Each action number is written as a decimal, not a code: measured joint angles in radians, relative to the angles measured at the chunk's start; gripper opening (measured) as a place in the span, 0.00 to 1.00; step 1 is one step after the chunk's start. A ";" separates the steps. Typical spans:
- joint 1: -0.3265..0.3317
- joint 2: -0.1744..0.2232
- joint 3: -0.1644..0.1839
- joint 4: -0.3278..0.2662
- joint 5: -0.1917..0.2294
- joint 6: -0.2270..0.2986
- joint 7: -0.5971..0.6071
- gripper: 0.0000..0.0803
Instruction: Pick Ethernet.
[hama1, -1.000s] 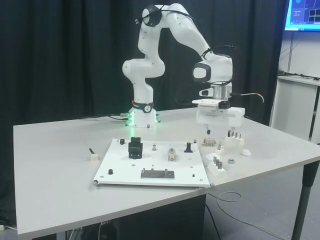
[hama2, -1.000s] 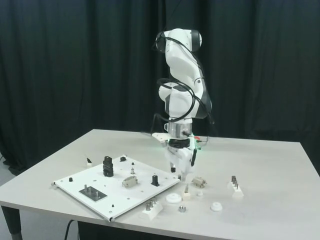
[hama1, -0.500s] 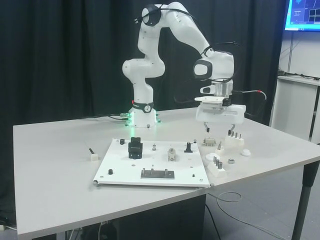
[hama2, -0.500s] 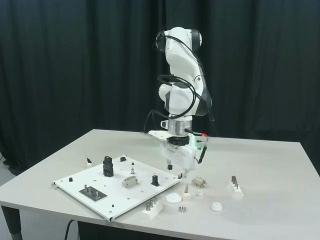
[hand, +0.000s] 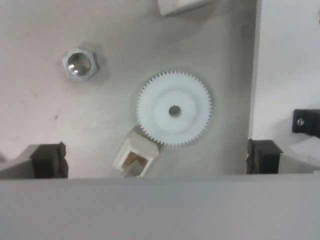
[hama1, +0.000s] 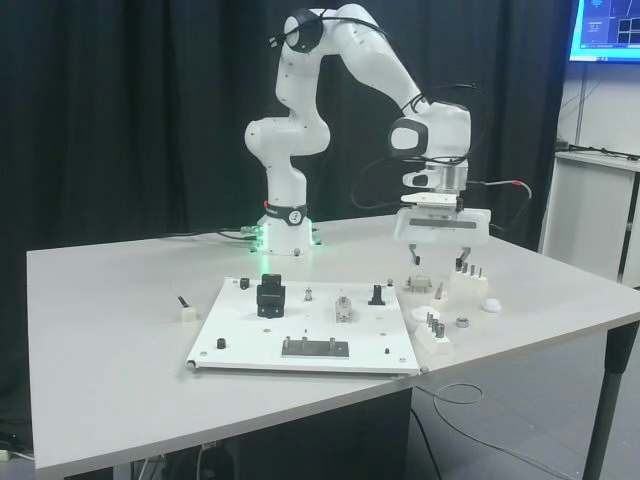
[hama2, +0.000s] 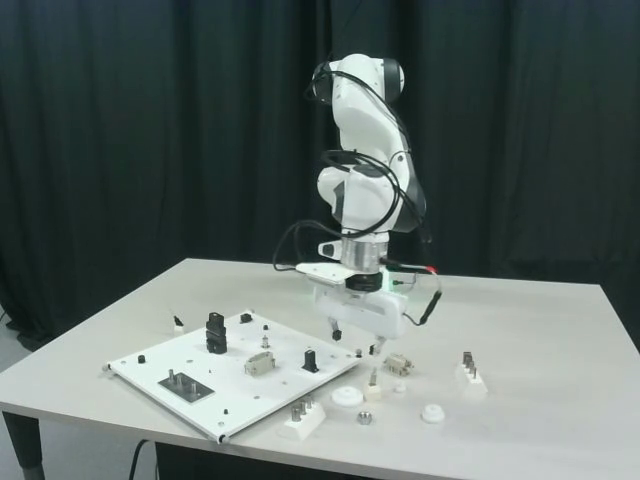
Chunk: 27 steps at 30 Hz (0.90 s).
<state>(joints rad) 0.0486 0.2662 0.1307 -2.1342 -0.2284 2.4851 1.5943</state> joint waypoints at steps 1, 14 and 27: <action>0.000 0.000 0.002 0.000 -0.009 -0.001 -0.008 1.00; 0.000 0.002 0.051 0.000 -0.099 -0.034 -0.190 1.00; 0.000 0.019 0.101 0.000 -0.100 -0.060 -0.461 1.00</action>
<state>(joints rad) 0.0486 0.2855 0.2313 -2.1343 -0.3279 2.4247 1.1336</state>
